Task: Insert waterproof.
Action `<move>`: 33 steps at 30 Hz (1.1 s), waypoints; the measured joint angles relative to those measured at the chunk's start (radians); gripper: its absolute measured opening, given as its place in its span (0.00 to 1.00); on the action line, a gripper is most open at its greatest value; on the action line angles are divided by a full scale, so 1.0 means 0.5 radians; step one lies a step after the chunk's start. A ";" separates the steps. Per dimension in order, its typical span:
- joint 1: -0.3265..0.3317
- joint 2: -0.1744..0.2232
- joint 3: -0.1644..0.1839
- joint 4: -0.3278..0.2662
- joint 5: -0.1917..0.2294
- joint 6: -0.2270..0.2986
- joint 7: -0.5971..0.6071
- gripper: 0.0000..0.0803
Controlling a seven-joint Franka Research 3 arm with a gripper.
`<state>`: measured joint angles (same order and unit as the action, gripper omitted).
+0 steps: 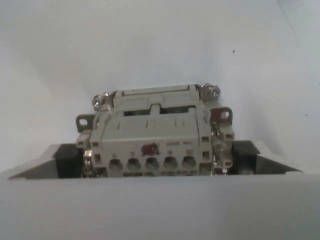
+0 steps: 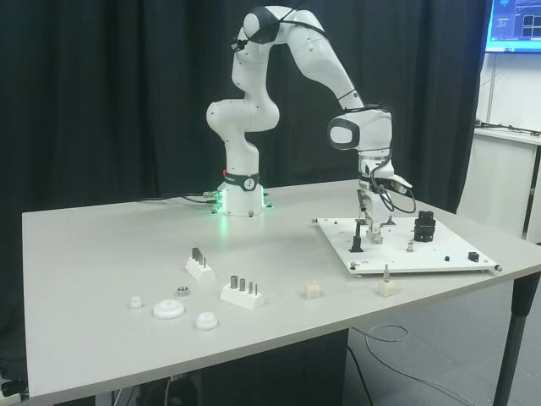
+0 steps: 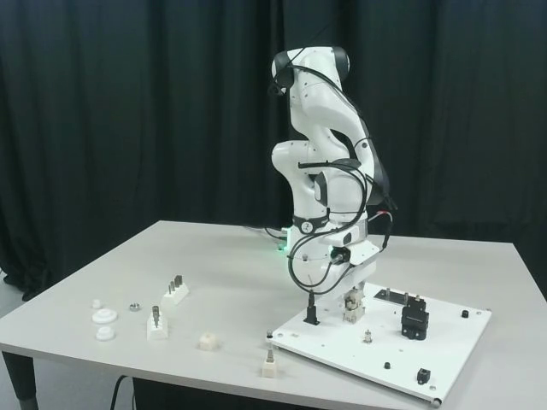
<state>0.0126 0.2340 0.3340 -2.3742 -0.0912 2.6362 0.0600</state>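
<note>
The grey plastic waterproof connector block [image 1: 157, 137], with a row of round sockets along its lower face and metal screws at its upper corners, sits clamped between the two black finger pads [image 1: 67, 159] of the gripper [image 1: 157, 160]; the pads press on its opposite sides, so the tool is pinching the connector; in the first room view the gripper [image 2: 370, 222] hangs low over the left part of the flat white mounting board [image 2: 439, 258], and whether the connector touches the board cannot be told; the second room view shows the connector [image 3: 351, 306] just beside a small black upright post [image 3: 311, 313] and left of a black boxy fixture [image 3: 414, 321] on the same board [image 3: 444, 350]; the white jointed arm [image 2: 254, 101] curves down from its base at the far side of the grey table [image 2: 93, 254]; nearer the front edge, well apart from the board, lie two white blocks with upright metal pins [image 2: 242, 290], white round gear-like discs [image 2: 169, 309] and a small white cube [image 2: 312, 289].
</note>
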 joint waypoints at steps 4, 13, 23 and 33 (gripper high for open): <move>0.000 0.015 0.000 0.030 -0.002 -0.047 0.000 0.77; 0.005 0.039 0.000 0.092 -0.005 -0.150 0.003 0.77; 0.020 0.050 -0.001 0.119 -0.052 -0.183 0.016 0.77; 0.040 0.048 -0.001 0.120 -0.175 -0.190 0.133 0.77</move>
<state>0.0327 0.2580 0.3337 -2.3142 -0.1787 2.5412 0.1266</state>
